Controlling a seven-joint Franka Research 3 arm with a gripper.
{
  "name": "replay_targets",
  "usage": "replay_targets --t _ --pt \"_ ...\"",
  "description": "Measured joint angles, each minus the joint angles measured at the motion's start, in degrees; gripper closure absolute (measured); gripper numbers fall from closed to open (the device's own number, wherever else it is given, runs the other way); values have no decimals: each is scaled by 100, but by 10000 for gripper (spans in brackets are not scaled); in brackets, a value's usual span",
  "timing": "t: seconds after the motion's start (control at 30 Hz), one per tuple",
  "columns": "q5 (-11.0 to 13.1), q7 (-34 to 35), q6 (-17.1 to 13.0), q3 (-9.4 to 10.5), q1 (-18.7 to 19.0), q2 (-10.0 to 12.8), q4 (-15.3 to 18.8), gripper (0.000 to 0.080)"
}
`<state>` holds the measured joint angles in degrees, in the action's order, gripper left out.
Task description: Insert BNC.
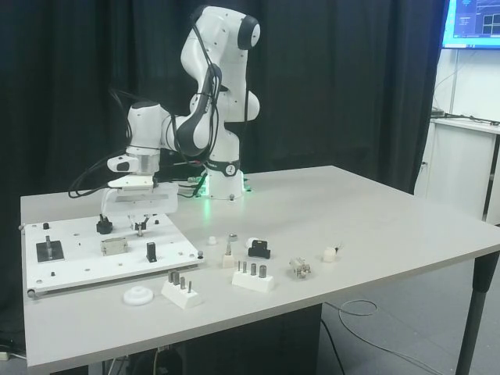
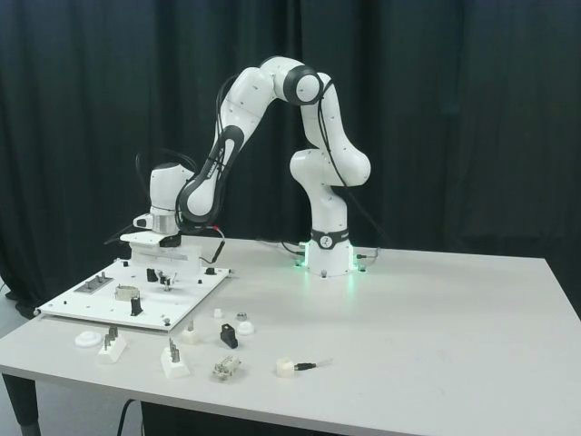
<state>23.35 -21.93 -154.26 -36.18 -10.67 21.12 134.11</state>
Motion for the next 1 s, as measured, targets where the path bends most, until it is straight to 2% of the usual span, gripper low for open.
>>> replay_targets --t 1.0 --pt "36 0 63 0 -1 76 -57 682"
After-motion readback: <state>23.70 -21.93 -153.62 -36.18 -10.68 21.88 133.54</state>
